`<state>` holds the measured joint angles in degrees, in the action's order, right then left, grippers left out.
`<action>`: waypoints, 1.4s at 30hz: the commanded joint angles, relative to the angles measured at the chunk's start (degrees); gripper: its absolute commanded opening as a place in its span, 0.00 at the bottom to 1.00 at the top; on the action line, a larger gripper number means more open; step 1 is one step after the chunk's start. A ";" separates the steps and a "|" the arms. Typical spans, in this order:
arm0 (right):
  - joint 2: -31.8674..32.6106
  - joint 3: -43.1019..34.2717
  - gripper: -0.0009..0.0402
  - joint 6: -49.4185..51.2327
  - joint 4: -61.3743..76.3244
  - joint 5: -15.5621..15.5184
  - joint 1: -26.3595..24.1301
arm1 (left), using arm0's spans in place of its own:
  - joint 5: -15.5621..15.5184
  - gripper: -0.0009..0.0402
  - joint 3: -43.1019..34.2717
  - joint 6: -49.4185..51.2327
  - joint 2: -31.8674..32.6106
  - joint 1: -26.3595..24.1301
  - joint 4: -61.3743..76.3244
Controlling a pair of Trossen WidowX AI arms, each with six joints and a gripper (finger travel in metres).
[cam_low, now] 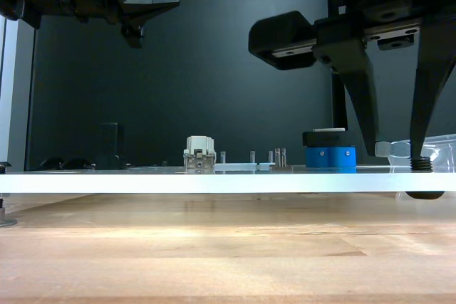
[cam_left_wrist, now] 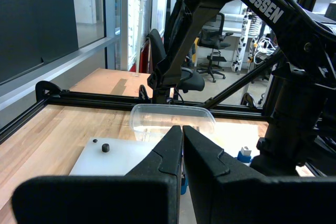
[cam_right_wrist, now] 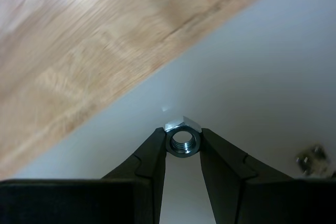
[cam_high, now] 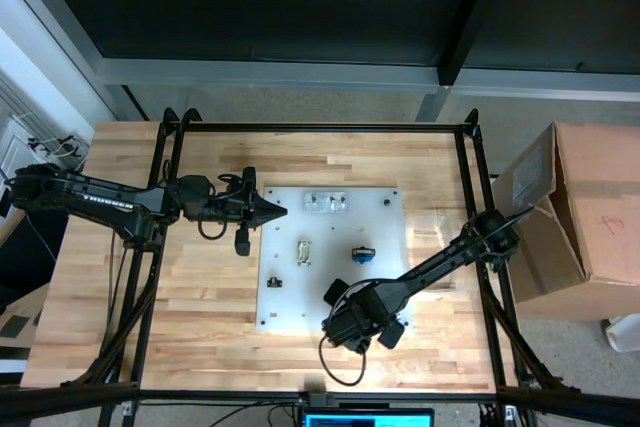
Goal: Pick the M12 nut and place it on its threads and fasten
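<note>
While my left gripper (cam_high: 278,211) hangs closed over the board's (cam_high: 290,299) left edge, upper left in the low frame, my right gripper (cam_low: 397,153) clamps the nut (cam_right_wrist: 182,141) just above the board, beside the bare-ribbed stud (cam_low: 422,165), lower right.
</note>
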<state>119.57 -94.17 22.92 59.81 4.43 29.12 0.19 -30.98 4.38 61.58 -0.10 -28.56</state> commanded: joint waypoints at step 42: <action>-3.80 3.30 0.03 13.79 1.49 -0.07 0.17 | 0.00 0.02 -0.02 0.00 0.02 0.00 -0.02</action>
<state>115.46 -90.80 36.84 61.58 4.36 29.23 0.19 -31.00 4.38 61.60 -0.10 -28.58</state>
